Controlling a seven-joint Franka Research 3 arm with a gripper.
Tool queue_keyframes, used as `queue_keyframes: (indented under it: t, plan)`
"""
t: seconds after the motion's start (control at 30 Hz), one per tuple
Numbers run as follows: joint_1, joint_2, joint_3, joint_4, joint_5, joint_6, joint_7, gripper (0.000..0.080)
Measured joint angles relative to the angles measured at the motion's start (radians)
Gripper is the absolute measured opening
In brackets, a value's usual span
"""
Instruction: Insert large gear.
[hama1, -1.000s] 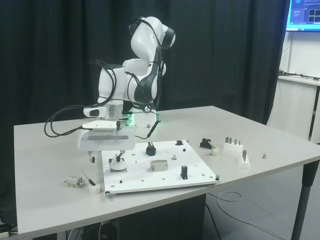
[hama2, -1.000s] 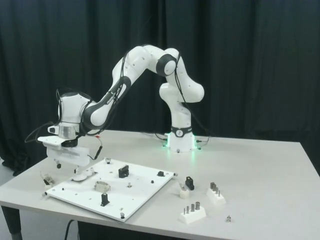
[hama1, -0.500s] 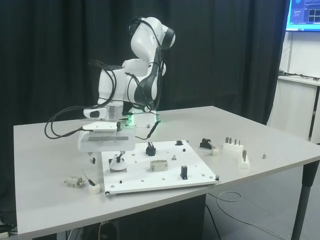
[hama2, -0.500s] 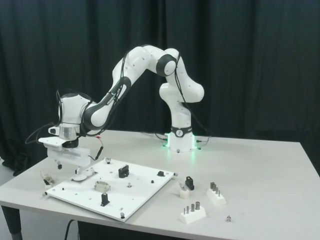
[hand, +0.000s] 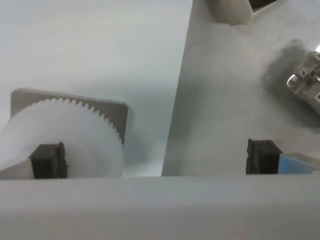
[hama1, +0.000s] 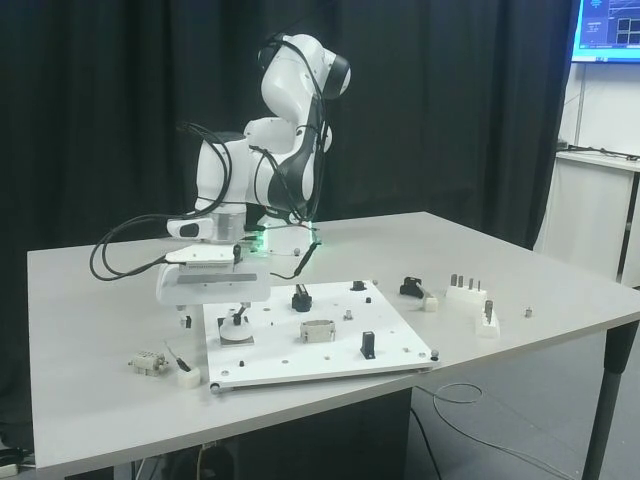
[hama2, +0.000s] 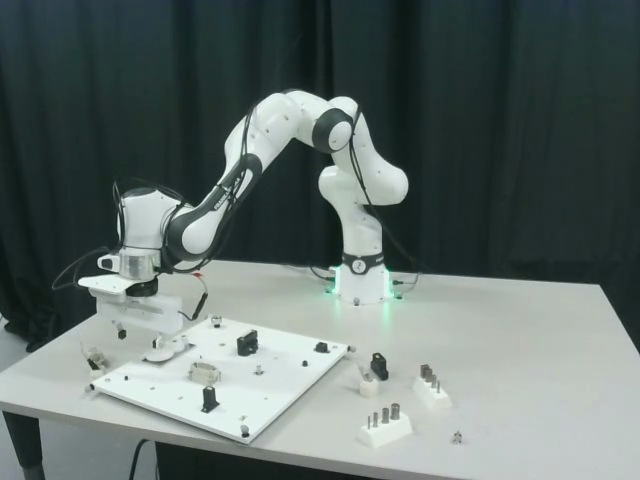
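rising off the white board (hama1: 330, 345), the pincer (hand: 150, 160) is standing a little higher over the near corner than a second ago and is gripping nothing — its two black fingertips (hand: 48, 161) are spread wide. the large gear (hand: 65, 137) is lying flat on its grey base plate (hand: 112, 107), at the board's edge beside the bare table (hama1: 90, 300). i am judging the gear as already seated — the arm (hama2: 250, 160) looks to be retreating, leaving little of the task.
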Motion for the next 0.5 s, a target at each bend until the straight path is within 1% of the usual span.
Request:
queue_keyframes:
  t: [0.5]
  plan:
    - [-0.003,-0.002,-0.001,-0.003,0.004,-0.011,-0.018,0.08]
